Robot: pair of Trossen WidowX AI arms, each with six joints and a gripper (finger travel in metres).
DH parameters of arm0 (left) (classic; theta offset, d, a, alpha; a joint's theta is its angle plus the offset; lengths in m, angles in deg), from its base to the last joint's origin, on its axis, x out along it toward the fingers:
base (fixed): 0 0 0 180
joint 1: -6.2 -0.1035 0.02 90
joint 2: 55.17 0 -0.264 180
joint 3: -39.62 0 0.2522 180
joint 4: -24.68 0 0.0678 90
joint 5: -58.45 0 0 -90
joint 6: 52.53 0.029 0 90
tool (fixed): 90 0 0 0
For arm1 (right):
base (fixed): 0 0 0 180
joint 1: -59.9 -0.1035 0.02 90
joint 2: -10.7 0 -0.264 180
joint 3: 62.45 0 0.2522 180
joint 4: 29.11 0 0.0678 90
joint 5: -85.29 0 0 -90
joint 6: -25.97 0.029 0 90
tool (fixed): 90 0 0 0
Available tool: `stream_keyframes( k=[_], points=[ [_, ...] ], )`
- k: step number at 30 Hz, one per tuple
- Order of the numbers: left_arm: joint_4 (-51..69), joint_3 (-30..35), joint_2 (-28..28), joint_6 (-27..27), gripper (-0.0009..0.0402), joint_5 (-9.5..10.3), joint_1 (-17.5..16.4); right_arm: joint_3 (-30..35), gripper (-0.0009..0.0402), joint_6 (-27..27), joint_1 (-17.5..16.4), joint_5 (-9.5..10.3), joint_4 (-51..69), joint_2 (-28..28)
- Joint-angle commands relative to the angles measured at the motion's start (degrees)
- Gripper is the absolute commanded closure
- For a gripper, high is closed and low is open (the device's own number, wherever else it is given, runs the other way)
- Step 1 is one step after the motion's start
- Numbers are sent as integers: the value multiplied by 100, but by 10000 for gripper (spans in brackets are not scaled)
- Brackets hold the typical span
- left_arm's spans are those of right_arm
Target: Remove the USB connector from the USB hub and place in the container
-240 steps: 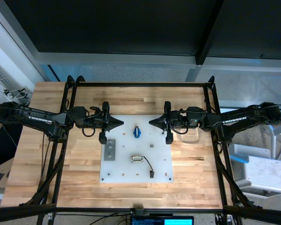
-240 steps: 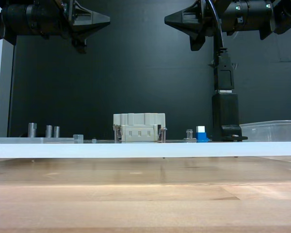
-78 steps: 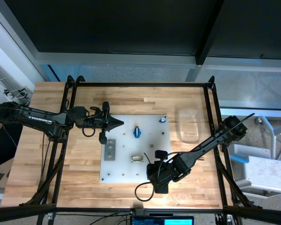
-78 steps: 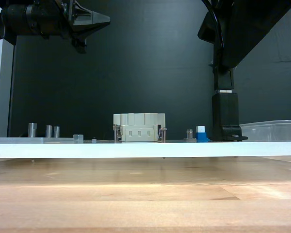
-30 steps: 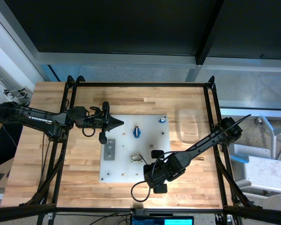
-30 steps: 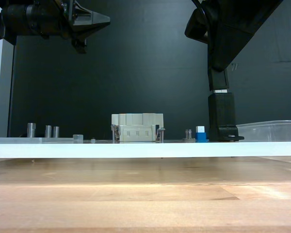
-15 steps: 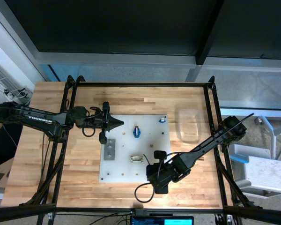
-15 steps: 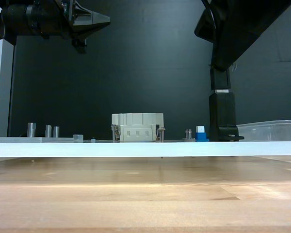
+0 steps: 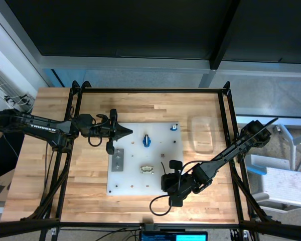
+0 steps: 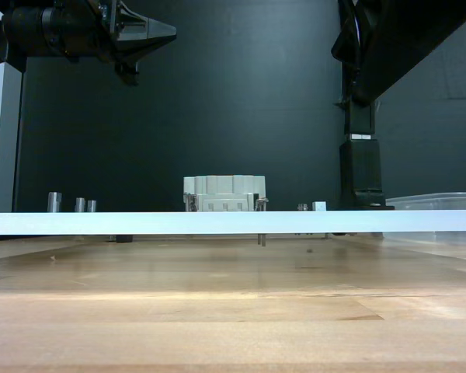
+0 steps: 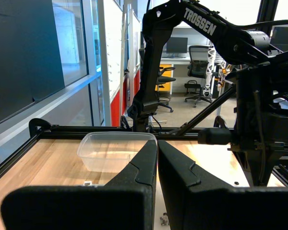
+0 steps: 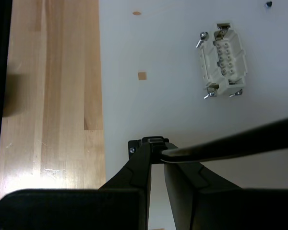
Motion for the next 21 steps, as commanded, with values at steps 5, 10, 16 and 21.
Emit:
stream_keyframes(
  k=[5, 10, 16, 21],
  points=[
    [0, 0, 0, 0, 392, -2, 0, 9, 393, -17, -2, 72, 0, -20],
    [0, 0, 0, 0, 392, -2, 0, 17, 393, -92, 17, 284, 9, 66],
    [0, 0, 0, 0, 392, -2, 0, 94, 393, -238, 111, 485, 59, 170],
    [0, 0, 0, 0, 392, -2, 0, 520, 393, -398, 168, 562, 627, 361]
  ],
)
